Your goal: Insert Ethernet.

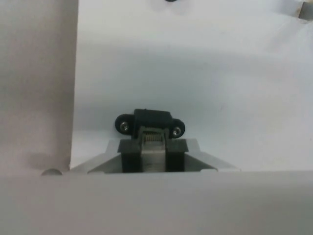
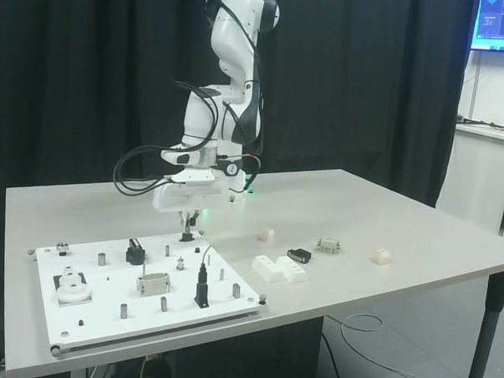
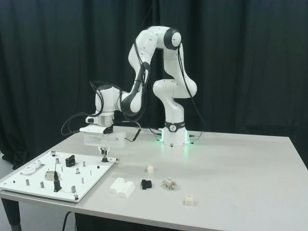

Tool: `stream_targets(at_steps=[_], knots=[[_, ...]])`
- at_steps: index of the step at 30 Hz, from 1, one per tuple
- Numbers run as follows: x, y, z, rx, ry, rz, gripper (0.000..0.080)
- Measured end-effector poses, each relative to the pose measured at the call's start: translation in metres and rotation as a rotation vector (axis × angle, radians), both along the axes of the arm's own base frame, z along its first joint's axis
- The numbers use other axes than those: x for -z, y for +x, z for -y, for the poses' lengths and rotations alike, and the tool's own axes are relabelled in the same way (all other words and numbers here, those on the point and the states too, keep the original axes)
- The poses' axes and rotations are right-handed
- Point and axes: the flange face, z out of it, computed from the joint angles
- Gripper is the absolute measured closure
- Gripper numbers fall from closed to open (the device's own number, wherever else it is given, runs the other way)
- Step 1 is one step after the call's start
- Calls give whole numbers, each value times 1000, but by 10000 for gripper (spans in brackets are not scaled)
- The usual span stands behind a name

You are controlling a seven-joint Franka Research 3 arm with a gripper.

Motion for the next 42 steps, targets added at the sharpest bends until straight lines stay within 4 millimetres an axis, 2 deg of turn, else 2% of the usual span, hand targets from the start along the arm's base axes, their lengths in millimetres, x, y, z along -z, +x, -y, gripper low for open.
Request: stream_targets(at_steps=[19, 42], knots=[[0, 1, 1, 6, 3, 2, 704], [-1, -2, 9, 126, 52, 32, 704]])
